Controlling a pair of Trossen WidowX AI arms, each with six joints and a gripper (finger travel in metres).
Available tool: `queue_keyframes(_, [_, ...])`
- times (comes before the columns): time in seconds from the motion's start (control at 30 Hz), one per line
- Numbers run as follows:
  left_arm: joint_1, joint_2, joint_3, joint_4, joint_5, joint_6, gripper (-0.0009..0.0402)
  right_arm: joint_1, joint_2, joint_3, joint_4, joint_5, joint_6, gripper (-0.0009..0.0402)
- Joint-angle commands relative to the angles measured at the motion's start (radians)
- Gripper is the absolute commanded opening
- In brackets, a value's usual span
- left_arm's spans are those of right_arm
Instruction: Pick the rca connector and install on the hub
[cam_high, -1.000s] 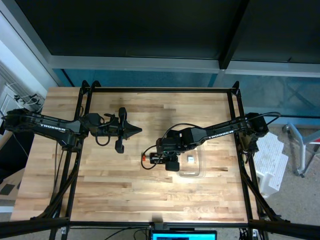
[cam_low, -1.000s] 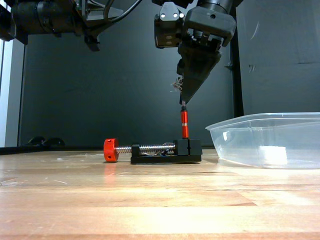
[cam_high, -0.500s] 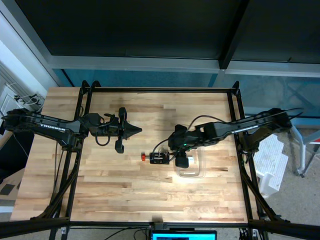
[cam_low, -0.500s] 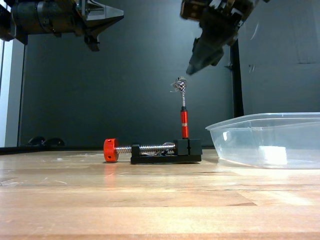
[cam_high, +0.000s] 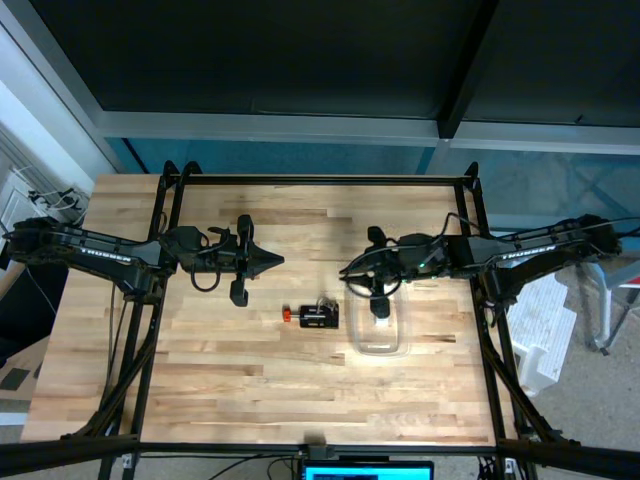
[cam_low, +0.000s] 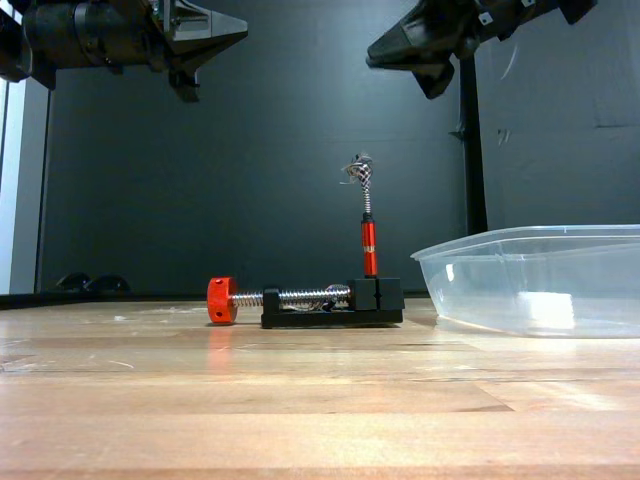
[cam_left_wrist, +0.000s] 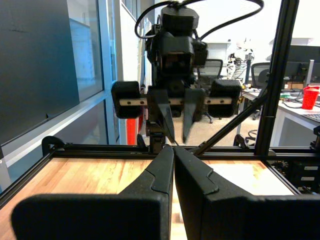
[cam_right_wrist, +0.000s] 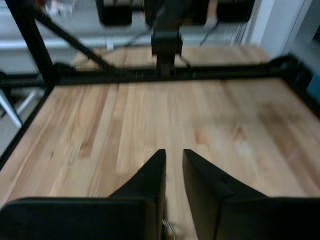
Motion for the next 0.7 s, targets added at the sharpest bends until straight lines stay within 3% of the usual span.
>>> queue_keyframes(0.03, [0.000, 0.000, 0.000, 0.000, 0.000, 0.000, 0.0000, -0.024, -0.037, -0.054, 0.111, -0.027, -0.011, 0.0005])
queue_keyframes(0.13, [0.000, 0.000, 0.000, 0.000, 0.000, 0.000, 0.0000, -0.047, -0.063, -0.096, 0.198, -0.076, -0.010, 0.0003])
queue_keyframes(0.7, [0.000, 0.000, 0.000, 0.000, 0.000, 0.000, 0.0000, -0.082, -0.188, -0.296, 0.440, -0.082, -0.012, 0.0000])
